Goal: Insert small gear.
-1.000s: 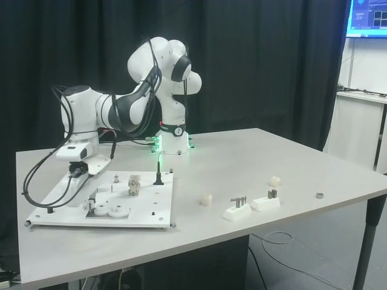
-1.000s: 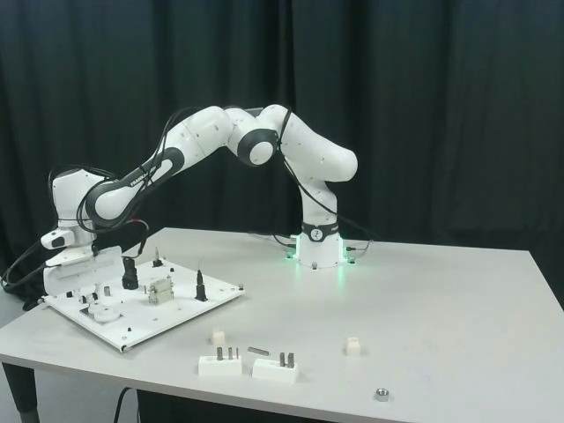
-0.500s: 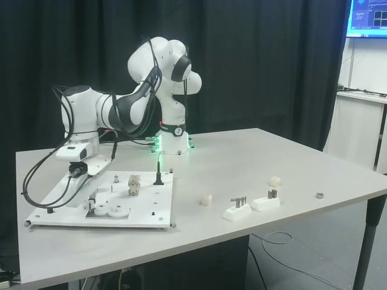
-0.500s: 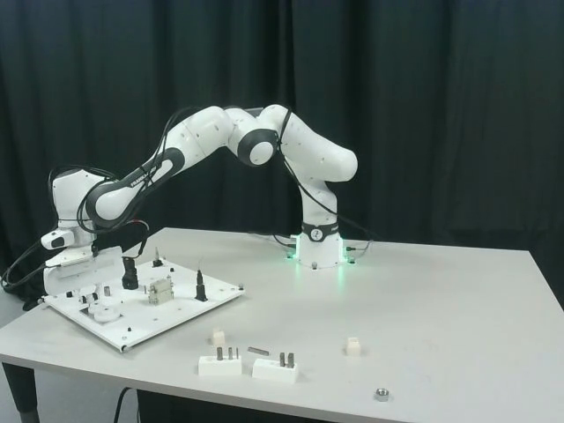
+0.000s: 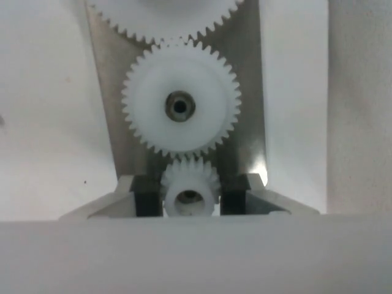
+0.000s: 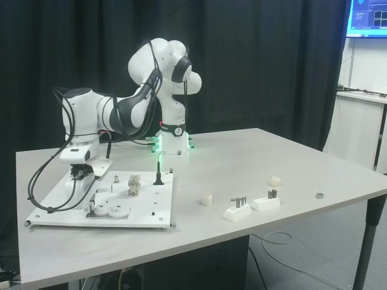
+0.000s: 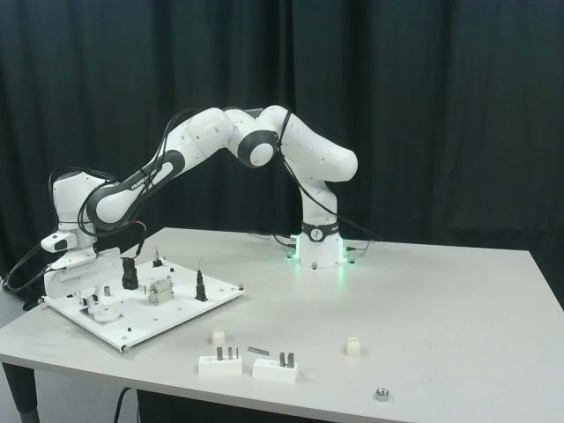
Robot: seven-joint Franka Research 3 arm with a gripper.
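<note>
Between black pads (image 5: 146, 195), toothed small gear (image 5: 190, 187)

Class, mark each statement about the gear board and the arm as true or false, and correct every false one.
1. The small gear sits between the two black fingertips. True.
2. The small gear's teeth meet those of the larger white gear. True.
3. The gripper hangs over the table's bare far corner. False: it is over the white board.
4. The larger white gear has no shaft in its hub. False: a metal shaft end shows in its centre.
</note>
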